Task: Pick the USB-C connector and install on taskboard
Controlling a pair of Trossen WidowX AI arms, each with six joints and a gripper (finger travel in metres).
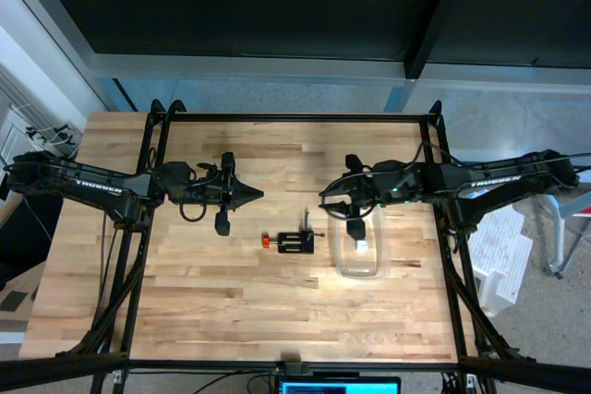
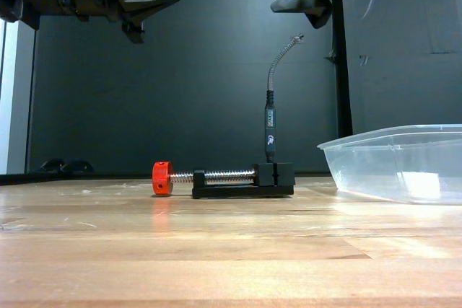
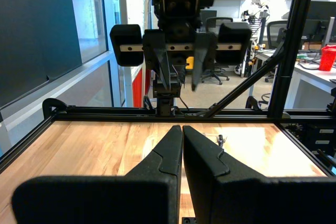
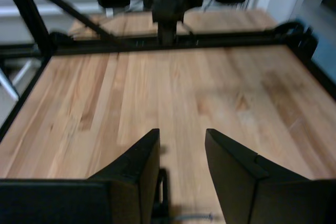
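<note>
The taskboard (image 1: 295, 244) is a small black clamp block with a red-orange knob (image 2: 162, 178), lying mid-table. The USB-C connector (image 2: 269, 129), a thin dark plug with a bent metal lead, stands upright in the block's right end. High above it and slightly right, my right gripper (image 2: 276, 1) hangs open with nothing between its fingers. The right wrist view shows its open gripper (image 4: 181, 142) over bare wood, with the taskboard (image 4: 160, 203) just under it. My left gripper (image 1: 254, 195) hovers shut and empty, left of the block, its gripper (image 3: 182, 128) pointing at the right arm.
A clear plastic tray (image 1: 343, 263) lies right of the taskboard, holding a small white piece (image 1: 361, 244). A black frame (image 1: 295, 118) runs round the table. Bare wood lies in front of the block and to the left.
</note>
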